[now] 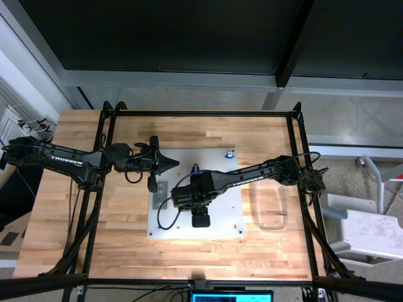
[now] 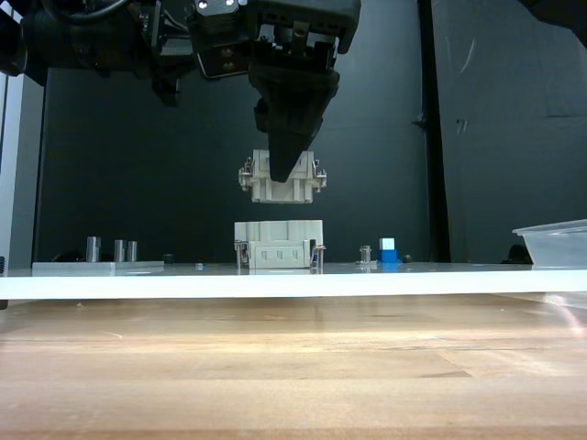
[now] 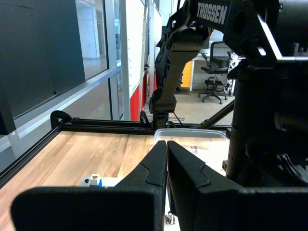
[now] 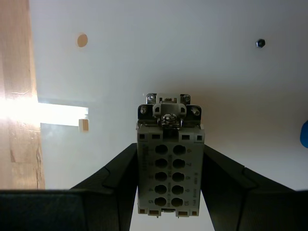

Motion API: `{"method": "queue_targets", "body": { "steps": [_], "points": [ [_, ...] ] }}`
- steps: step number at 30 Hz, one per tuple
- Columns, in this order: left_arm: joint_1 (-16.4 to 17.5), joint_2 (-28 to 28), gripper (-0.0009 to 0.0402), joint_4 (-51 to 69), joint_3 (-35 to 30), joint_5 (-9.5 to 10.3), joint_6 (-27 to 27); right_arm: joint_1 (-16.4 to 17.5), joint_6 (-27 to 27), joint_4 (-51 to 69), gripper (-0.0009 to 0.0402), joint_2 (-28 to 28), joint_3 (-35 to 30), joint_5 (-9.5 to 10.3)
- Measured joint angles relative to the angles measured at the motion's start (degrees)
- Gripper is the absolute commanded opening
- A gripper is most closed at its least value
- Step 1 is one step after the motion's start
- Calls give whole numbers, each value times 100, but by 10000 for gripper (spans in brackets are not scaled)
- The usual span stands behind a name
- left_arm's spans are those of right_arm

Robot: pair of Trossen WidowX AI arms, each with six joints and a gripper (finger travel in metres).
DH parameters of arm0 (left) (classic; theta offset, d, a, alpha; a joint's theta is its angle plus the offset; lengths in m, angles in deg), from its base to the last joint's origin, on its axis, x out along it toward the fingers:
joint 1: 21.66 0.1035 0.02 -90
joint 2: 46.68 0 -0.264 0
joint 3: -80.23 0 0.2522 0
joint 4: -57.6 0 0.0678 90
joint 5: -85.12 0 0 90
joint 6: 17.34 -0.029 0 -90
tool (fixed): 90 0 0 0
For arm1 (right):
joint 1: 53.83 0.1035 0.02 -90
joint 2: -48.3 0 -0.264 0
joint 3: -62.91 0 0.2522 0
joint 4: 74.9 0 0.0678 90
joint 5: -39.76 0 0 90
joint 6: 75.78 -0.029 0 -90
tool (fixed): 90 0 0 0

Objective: Remove the HAN10-E connector and place it in the container

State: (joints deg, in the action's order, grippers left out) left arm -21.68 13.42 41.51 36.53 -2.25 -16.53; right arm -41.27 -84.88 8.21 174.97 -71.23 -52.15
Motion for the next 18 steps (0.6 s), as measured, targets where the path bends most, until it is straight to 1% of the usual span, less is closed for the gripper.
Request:
{"method": "queue_targets", "body": {
  "steps": [3,6,18],
  "points": [
    [0,0,0,-2,0,0,-2,7,4,26,19,-109,44,0],
    [0,0,0,0,-2,0,-2,17,-2,-26,19,-302,306,-2],
    [0,0,0,0,-2,0,-2,55,-444,-734,19,-1655,2277,-2]
  ]
}}
